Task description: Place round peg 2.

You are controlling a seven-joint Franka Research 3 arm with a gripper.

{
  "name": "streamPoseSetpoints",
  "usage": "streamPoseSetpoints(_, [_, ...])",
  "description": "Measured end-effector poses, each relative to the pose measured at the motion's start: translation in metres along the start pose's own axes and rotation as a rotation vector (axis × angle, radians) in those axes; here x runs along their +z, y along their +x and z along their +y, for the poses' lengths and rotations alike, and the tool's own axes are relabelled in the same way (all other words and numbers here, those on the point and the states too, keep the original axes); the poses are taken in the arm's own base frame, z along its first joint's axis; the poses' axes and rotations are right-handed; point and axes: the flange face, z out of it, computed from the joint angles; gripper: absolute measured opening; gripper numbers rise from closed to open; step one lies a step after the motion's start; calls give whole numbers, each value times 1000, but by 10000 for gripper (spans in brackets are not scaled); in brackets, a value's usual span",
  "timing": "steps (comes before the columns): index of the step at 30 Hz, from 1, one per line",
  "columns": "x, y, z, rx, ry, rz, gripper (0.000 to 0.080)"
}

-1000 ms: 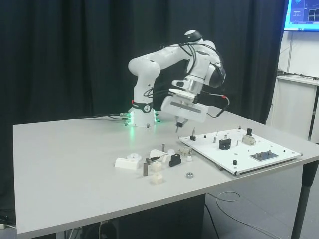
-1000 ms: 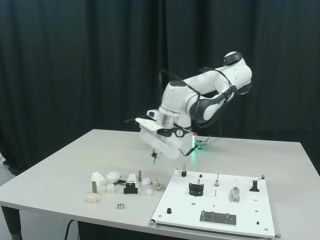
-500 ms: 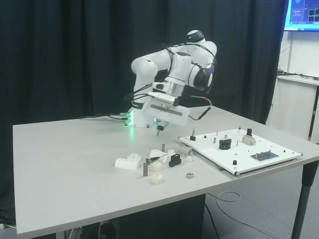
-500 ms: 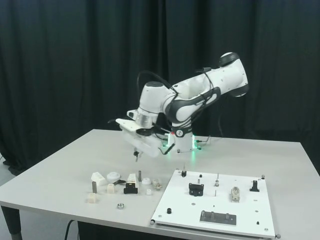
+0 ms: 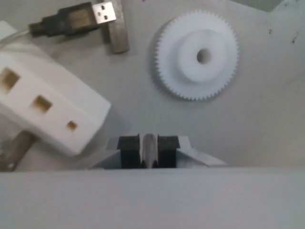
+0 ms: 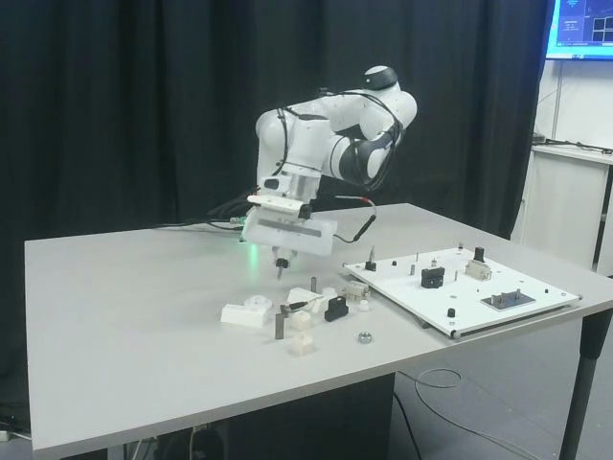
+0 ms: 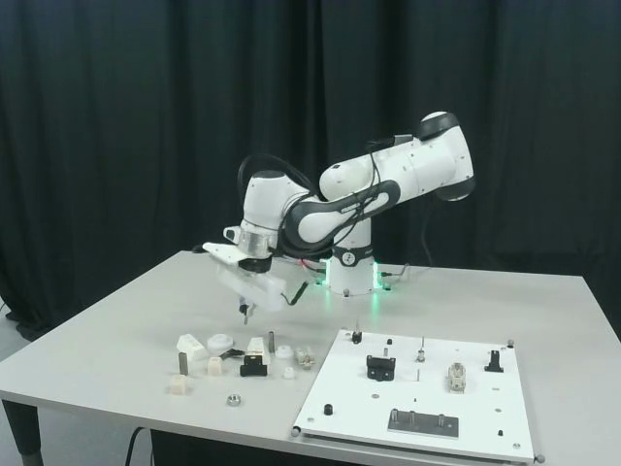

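The round peg 2 is a small, slim grey metal cylinder, seen in the wrist view standing between two black pads that press on it from either side, its rounded end pointing down toward the white gear on the table below. Taking that gear as the landmark, the peg hangs in the air above it and slightly to its side, clear of the table top and touching nothing beneath. In the second room view the peg shows only as a short dark stub, roughly upright, above the gear.
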Motion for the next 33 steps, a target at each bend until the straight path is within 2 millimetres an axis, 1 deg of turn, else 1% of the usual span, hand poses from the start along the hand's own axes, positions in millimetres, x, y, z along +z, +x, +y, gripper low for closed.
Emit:
streamPoseSetpoints(5, [18,3,6,3,19,-21,74])
streamPoseSetpoints(11, [33,1,10,8,37,-41,74])
streamPoseSetpoints(18, [41,-1,11,8,43,-48,74])
streamPoseSetpoints(19, [41,-1,11,8,44,-48,120])
streamPoseSetpoints(23, [41,0,11,11,48,-42,120])
streamPoseSetpoints(24, [40,0,11,11,51,-40,396])
streamPoseSetpoints(29, [34,3,7,11,63,-23,396])
streamPoseSetpoints(30, [32,4,6,11,67,-19,688])
streamPoseSetpoints(33, [26,6,3,10,79,-11,688])
